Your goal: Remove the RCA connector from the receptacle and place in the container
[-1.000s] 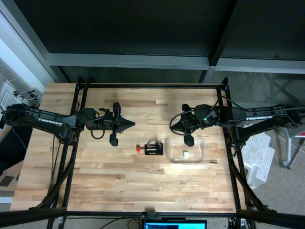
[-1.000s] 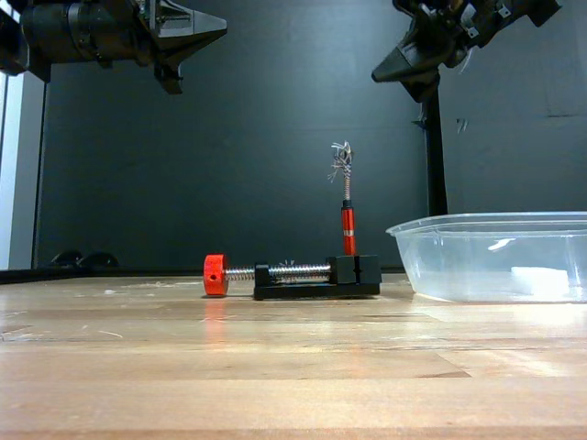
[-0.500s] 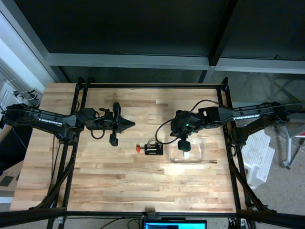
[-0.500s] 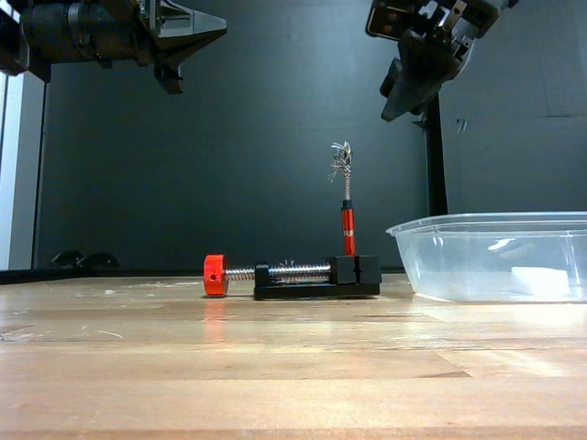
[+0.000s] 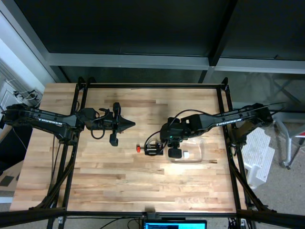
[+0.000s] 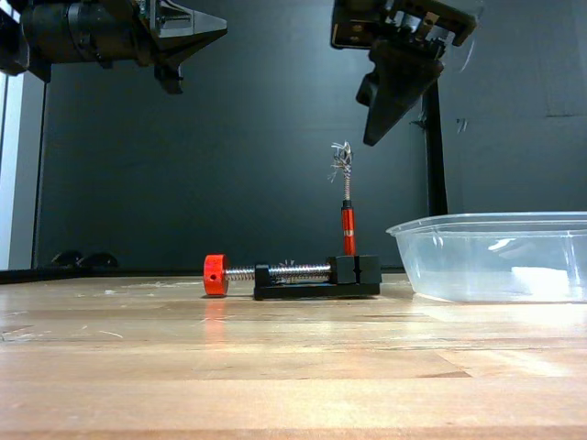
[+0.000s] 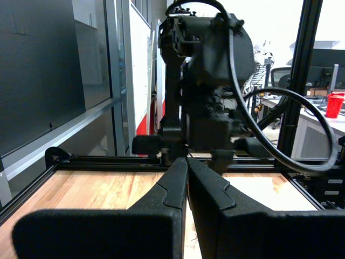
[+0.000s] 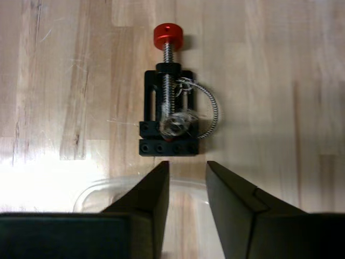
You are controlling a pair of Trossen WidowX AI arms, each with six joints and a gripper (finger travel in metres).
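The receptacle [image 5: 153, 149] is a small black block with a red knob [image 6: 215, 274], lying mid-table. From its right end the RCA connector [image 6: 348, 229] stands upright, red-bodied, with a springy wire curling off its top. In the right wrist view the connector [image 8: 175, 123] shows end-on inside the receptacle [image 8: 167, 147]. My right gripper [image 6: 370, 137] hangs open, pointing down, above and slightly right of the connector, holding nothing. Just right of the block sits the clear container [image 6: 495, 257]. High on the left, my left gripper [image 5: 132, 124] is parked, shut and empty.
A small white piece [image 5: 187, 154] lies inside the container [image 5: 198, 157]. The black frame rails [image 5: 152, 86] border the wooden table at the back and sides. Bare wood stretches in front of the receptacle.
My right arm has swung left from over the container and tipped its gripper down, ending above the receptacle's right end. The left arm, receptacle and connector have not moved.
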